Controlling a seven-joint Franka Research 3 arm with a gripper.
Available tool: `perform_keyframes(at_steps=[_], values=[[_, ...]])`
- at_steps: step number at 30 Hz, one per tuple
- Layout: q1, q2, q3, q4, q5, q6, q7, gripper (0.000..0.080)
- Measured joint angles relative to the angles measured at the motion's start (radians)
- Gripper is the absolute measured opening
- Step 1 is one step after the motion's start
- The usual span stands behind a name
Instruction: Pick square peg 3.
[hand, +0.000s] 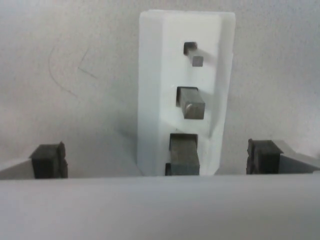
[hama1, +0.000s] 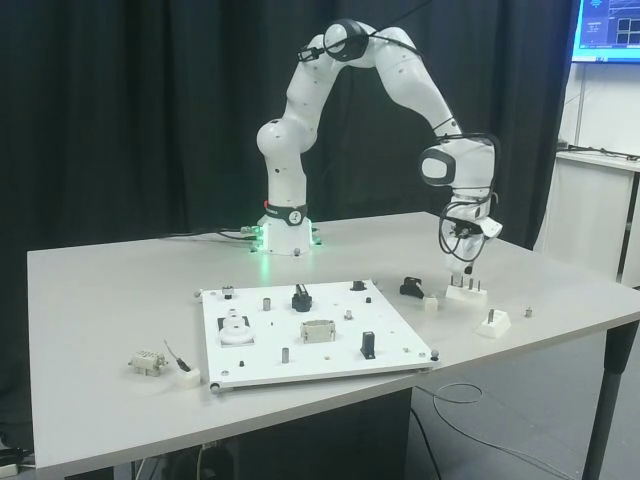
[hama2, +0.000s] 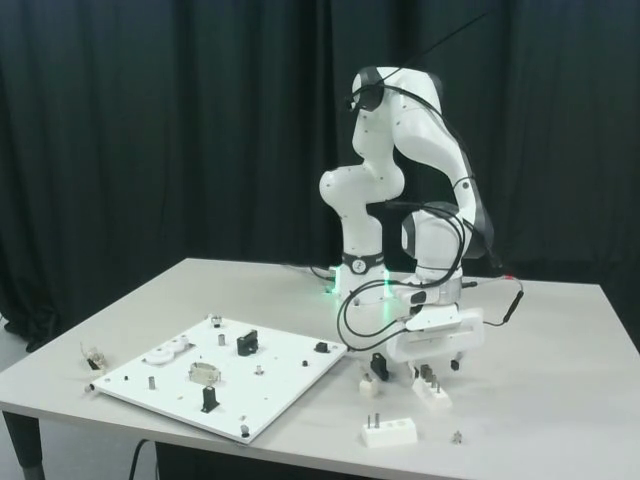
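The gripper (hand: 156, 159) hangs spread wide just above the white peg holder (hand: 186, 90), one black fingertip (hand: 48, 161) on either flank of the block and neither touching it. Three grey square pegs stand in a row along the holder: the smallest (hand: 196, 60) at its far end, a middle one (hand: 192, 104), and the largest, square peg 3 (hand: 184, 156), at the end directly between the fingers. The holder sits on the grey table (hama1: 110, 290) toward its right edge as the first room view sees it. Close by stand a small black part (hama1: 410, 287) on a white base, a second white block (hama1: 492, 323), and the large white assembly board (hama1: 312, 335), none of them between the fingers and the pegs.
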Motion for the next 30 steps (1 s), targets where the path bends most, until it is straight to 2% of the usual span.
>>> perform_keyframes(at_steps=[20,21,29,30], values=[[-0.002,0.021,0.010,-0.006,0.005,0.049,0.010,0.0800],[-0.002,0.021,0.011,-0.007,0.006,0.050,0.010,0.0711],[-0.003,0.021,0.011,-0.007,0.006,0.052,0.010,0.0711],[-0.003,0.021,0.011,-0.007,0.006,0.052,0.010,0.0368]])
